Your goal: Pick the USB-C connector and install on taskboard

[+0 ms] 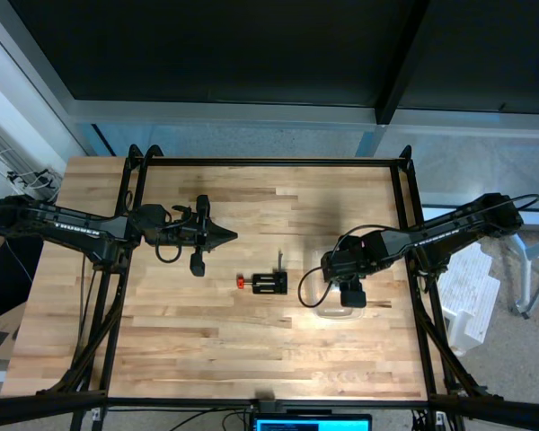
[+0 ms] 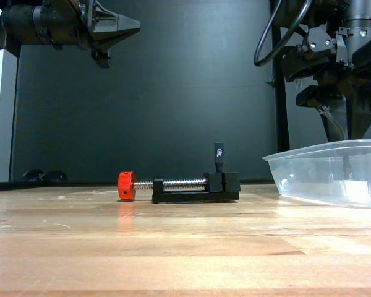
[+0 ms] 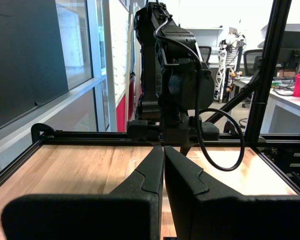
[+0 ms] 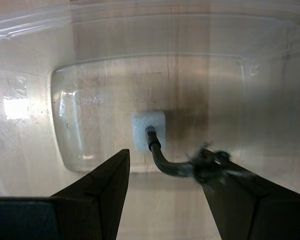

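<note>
Two grippers: you have one high at the left and one down over the tray.
Left gripper [image 1: 225, 236]: it hangs well above the table [image 1: 207, 341], tips pointing toward the middle. Its fingers are pressed together with nothing between them.
Right gripper [image 4: 165, 160]: it points down into the clear plastic tray [image 2: 309, 154]. Its fingers are spread wide and grasp nothing.
USB-C connector [image 4: 157, 150]: you find it on the tray floor, a short curved black cable piece with one end at a small white block [image 4: 149, 127].
Connector against pincer: it lies below and between the spread fingers, nearer one of them. Its blurred dark end sits at that finger's tip, and you cannot tell whether they touch.
Taskboard [image 2: 195, 189]: it sits on the table between the arms, just beside the tray and apart from it. Its red-orange knob [image 2: 127, 185] faces the left arm's side, and a thin pin [image 2: 219, 156] stands upright at the other end.
</note>
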